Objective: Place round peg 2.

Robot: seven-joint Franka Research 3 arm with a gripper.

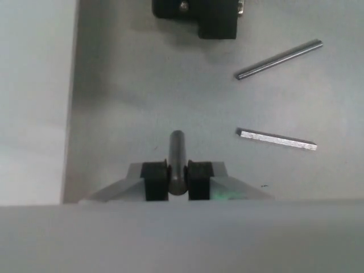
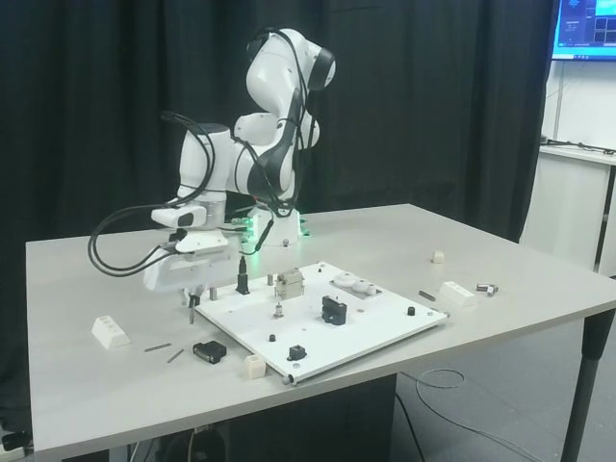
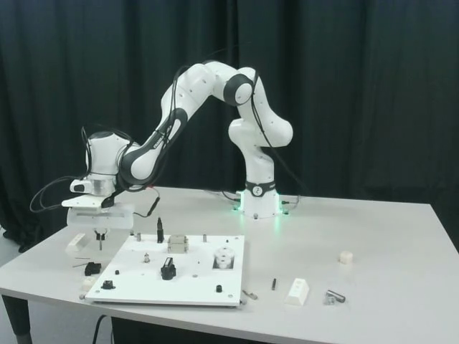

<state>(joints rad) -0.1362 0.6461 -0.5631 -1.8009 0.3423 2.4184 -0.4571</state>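
Wrist view: fingers clamp round peg 2 upright.
Risk: peg could tilt, jamming at white board.

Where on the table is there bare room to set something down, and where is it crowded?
Bare: the grey table between the arm's base and the small white block. Crowded: the white board with its fixtures, and beside the gripper, holding a round peg, where loose pegs lie.

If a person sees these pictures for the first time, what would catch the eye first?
Probably the white arm, arching from its base at the table's far side down to the white board's end. There the gripper is shut on a round peg, held upright above the grey table. Two loose rods lie nearby.
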